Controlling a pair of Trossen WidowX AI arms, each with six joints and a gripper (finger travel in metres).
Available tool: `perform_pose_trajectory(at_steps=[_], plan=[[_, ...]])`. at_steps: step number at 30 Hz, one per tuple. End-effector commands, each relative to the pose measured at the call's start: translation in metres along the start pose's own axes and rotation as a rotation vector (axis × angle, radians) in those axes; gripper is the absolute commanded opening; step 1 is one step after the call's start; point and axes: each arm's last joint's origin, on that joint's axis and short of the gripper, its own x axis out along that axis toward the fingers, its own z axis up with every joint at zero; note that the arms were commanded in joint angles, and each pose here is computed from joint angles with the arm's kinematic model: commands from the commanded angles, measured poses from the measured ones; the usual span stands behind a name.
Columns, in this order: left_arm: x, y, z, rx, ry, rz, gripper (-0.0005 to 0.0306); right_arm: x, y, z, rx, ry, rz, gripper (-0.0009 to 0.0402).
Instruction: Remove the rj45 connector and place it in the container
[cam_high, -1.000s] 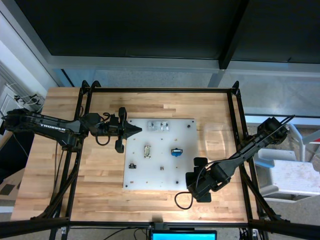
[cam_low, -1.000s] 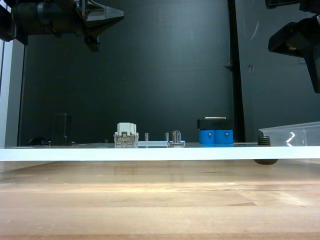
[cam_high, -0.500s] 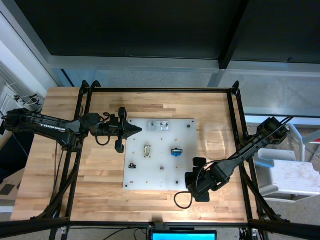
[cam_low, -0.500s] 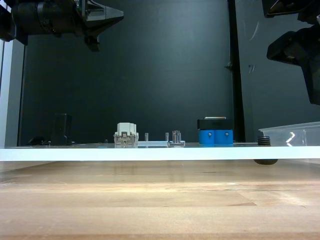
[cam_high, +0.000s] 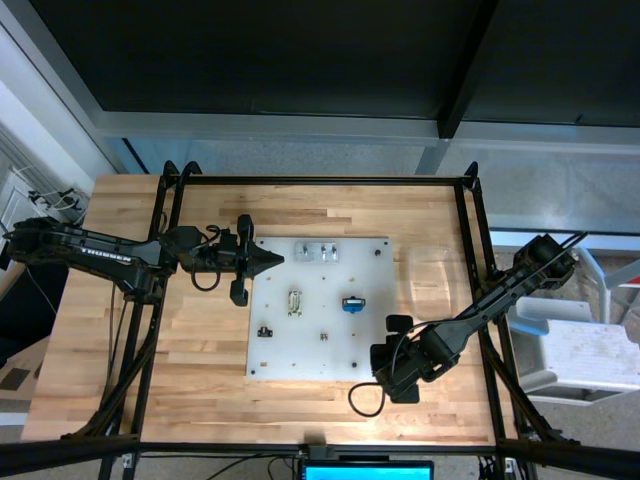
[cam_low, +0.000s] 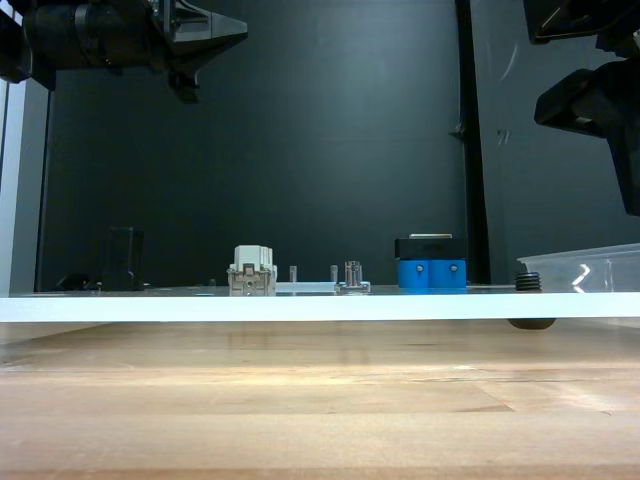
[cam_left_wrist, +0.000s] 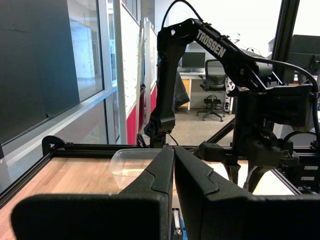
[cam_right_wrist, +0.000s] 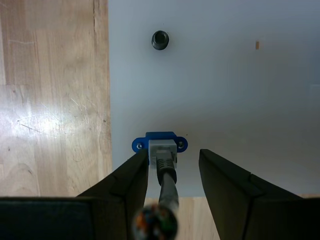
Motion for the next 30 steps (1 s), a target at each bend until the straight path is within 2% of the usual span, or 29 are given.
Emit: perform_pose_trajectory(at_steps=[1, 17, 30], plan=[[0.0000, 0.0000, 0.0000, 0.000, 0.000, 0.000, 0.0001, 0.0000, -0.0001, -0.0001, -0.001, 0.001, 0.000, 0.0113], [0.0001, 0.0001, -0.0001, 0.000, 0.000, 0.000, 0.0001, 0.0001, 0.0001, 0.0003, -0.002, -0.003, 0.003, 0.0000], [0.0000, 0.0000, 0.0000, 0.000, 0.000, 0.000, 0.0001, -0.0016, 0.0006, 0.0009, 0.002, -0.009, 0.009, 0.0000]])
